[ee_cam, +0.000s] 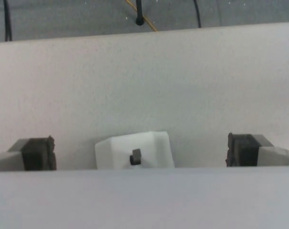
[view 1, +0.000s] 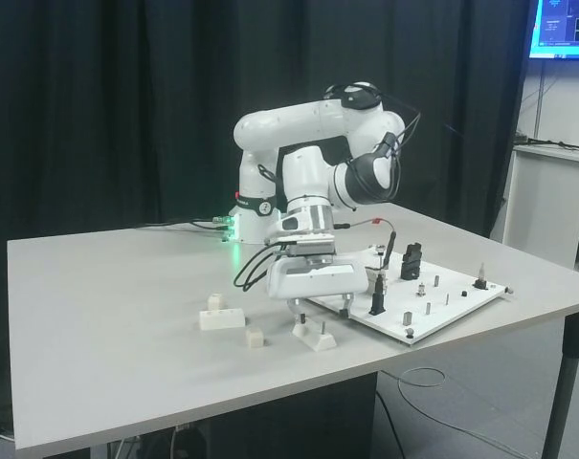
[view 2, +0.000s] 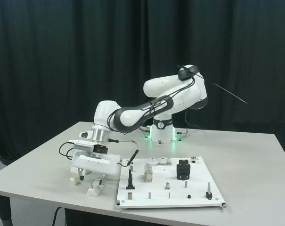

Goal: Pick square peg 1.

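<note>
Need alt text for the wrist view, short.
A small black peg stands in a white block on the grey table, centred between the gripper's two open black fingers, which flank the block without touching it.

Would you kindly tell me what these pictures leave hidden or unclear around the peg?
- Wrist view: the white holder block is cut off below by the pincer body.
- First room view: the peg is too small to judge its shape.
- Second room view: the board's small parts are too small to identify.
</note>
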`<action>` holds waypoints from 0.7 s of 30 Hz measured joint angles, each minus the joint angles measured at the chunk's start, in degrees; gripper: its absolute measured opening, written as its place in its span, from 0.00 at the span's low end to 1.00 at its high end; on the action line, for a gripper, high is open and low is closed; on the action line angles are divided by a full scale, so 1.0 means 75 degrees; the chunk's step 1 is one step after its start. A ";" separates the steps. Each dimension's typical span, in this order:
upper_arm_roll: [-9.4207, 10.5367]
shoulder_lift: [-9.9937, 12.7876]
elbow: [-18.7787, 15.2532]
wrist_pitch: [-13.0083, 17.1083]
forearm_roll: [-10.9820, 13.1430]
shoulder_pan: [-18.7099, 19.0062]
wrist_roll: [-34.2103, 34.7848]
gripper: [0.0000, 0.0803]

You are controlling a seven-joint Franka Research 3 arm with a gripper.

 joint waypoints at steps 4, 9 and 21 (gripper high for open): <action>0.0060 -0.0023 -0.0053 0.0000 0.0191 -0.0006 -0.0012 1.00; 0.0129 -0.0066 -0.0079 0.0022 0.0329 -0.0021 -0.0067 1.00; 0.0205 -0.0070 -0.0090 0.0081 0.0507 -0.0026 -0.0097 1.00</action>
